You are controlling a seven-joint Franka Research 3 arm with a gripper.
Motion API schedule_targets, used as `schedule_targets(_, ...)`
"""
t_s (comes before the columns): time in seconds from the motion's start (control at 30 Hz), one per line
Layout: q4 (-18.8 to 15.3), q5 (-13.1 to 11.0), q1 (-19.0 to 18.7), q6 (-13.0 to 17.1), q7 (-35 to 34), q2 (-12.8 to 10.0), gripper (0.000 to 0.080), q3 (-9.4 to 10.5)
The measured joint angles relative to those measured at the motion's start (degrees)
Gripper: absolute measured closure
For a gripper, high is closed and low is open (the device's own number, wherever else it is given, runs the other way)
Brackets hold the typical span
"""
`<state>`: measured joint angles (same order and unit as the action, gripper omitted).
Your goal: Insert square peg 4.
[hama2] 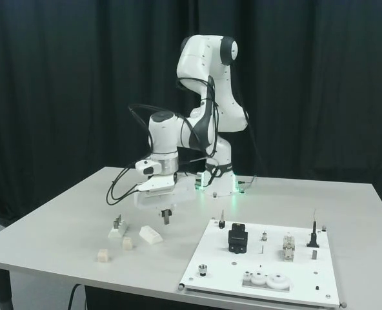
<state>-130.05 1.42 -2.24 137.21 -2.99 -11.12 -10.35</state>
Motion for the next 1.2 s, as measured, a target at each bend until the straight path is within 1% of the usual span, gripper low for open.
schedule_targets(0.23, -0.1, 0.0, -2.4, -4.1, -3.3, 2.4, 0.0644, 0.03)
schedule_targets(0.47, -0.4, 0.0, -5.3, -7.2, -7.4, 4.4, 0.0644, 0.15)
schedule_targets(0.9, -0.5, 0.0, -11.7, -9.7, -17.2, 6.5, 0.0644, 0.44)
schedule_targets(1.2, -0.5, 0.0, -15.7, -11.5, -26.6, 7.7, 0.0644, 1.77)
